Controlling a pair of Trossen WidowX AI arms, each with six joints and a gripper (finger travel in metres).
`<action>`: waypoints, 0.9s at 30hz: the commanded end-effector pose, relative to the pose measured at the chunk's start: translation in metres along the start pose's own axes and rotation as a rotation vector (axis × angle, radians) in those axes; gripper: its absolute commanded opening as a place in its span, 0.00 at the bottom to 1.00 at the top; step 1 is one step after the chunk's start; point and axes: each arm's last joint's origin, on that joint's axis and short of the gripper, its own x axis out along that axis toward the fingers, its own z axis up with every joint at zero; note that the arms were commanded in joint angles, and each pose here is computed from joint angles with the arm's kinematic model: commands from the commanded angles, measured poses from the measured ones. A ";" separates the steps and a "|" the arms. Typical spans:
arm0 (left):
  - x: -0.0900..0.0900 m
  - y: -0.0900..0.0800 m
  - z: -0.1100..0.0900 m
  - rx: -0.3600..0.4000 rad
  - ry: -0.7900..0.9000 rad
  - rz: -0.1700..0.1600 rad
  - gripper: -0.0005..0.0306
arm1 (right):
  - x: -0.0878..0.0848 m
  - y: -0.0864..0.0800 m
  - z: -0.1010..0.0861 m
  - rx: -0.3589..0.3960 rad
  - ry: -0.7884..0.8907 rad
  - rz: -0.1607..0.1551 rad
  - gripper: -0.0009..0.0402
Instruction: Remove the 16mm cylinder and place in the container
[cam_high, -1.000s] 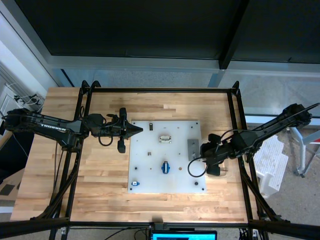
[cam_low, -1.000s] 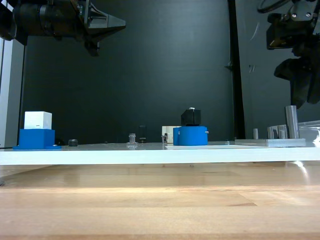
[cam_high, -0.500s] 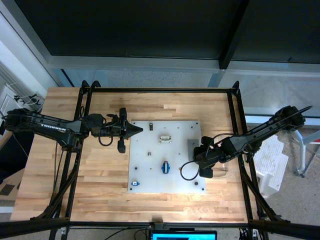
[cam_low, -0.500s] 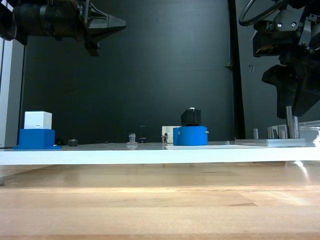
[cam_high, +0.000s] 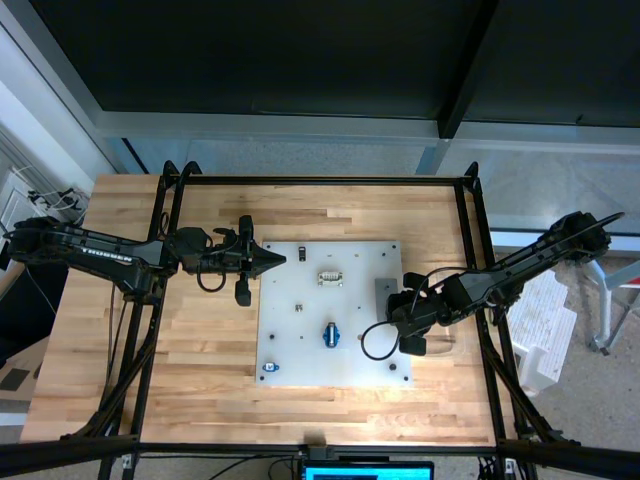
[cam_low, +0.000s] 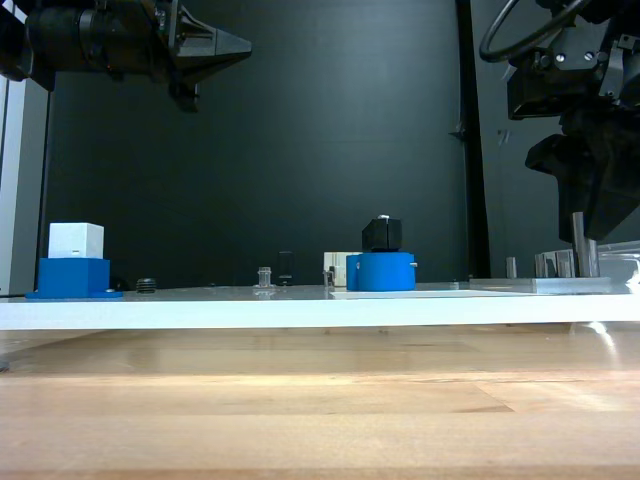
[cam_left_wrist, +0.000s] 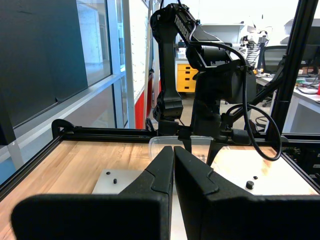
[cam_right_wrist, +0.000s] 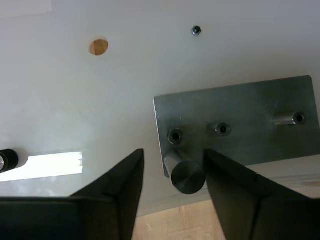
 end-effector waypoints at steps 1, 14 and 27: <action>0.000 0.000 0.000 0.000 0.000 0.000 0.02 | 0.000 0.000 0.000 -0.010 -0.001 -0.001 0.29; 0.000 0.000 0.000 0.000 0.000 0.000 0.02 | -0.007 -0.002 0.000 -0.030 -0.028 0.014 0.02; 0.000 0.000 0.000 0.000 0.000 0.000 0.02 | -0.043 -0.012 -0.001 0.006 -0.155 0.080 0.04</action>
